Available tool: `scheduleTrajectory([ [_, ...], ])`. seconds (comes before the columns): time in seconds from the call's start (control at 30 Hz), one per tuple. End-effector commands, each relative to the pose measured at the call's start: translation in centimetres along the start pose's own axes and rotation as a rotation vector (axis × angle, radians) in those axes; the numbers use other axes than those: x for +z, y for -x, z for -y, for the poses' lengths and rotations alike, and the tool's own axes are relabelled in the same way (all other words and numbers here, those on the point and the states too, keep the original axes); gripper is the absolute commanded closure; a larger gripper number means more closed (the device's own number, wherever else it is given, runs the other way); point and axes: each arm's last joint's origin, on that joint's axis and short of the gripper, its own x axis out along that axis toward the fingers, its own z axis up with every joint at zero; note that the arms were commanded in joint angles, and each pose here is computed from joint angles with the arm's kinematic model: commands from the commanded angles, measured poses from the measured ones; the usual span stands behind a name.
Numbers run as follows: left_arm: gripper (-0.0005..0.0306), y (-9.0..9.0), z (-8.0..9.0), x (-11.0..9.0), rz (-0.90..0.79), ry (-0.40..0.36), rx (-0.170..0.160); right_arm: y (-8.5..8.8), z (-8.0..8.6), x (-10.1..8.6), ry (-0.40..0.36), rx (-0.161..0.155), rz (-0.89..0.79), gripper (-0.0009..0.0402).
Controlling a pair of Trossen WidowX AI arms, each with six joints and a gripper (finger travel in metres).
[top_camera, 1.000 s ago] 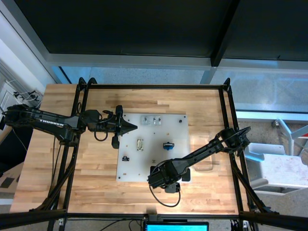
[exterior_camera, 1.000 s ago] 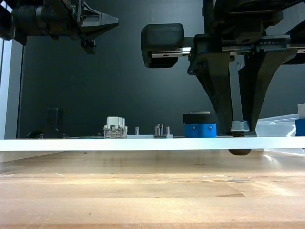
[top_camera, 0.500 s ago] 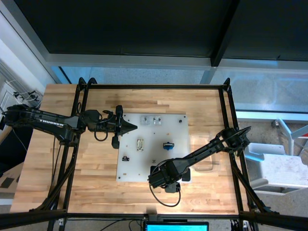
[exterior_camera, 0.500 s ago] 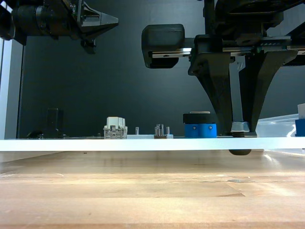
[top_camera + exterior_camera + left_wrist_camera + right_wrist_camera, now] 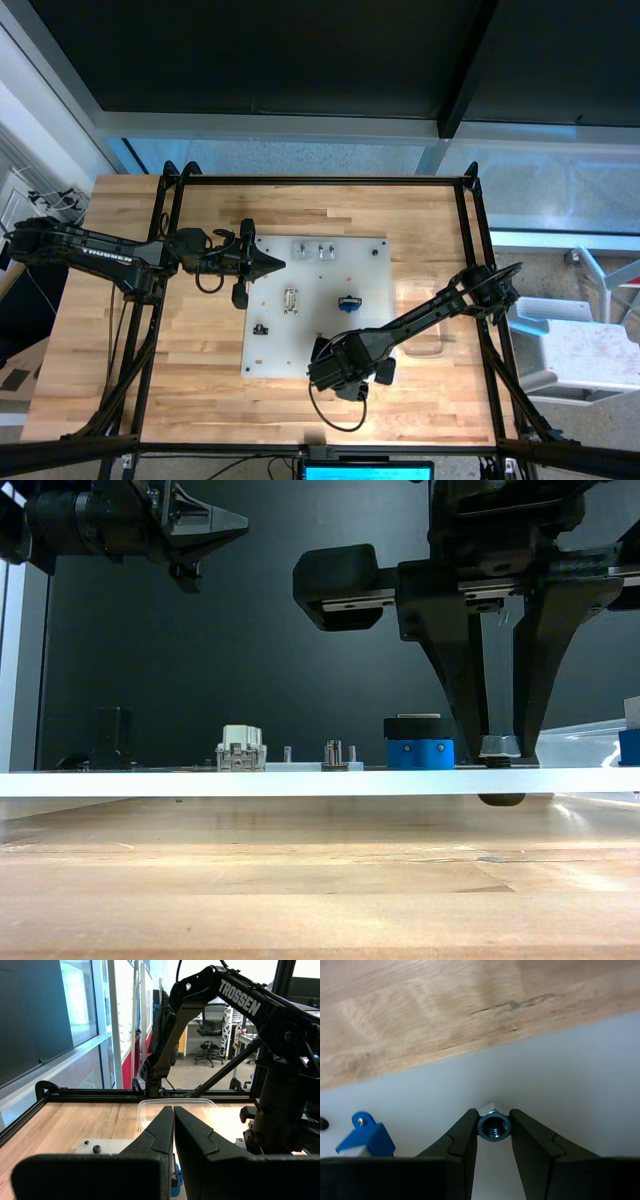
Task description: Pick the M12 fastener and fasten on the M12 threads
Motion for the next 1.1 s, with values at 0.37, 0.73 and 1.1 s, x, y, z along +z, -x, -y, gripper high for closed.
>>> scheduleTrajectory([
  [0.37, 0.0300, 0.00, -0.01, 0.00, 0.000, 0.000, 0.000, -0.33, -0.06, -0.13, -0.459, 0.006, -0.011, 0.0357],
  [0.73, 0.0300, 0.00, 0.00, 0.00, 0.000, 0.000, 0.000, -0.34, 0.10, -0.26, -0.873, 0.002, -0.011, 0.0357],
  [1.1, 0.0300, 0.00, -0.01, 0.00, 0.000, 0.000, 0.000, -0.34, 0.11, -0.27, -1.453, -0.001, -0.011, 0.0357],
])
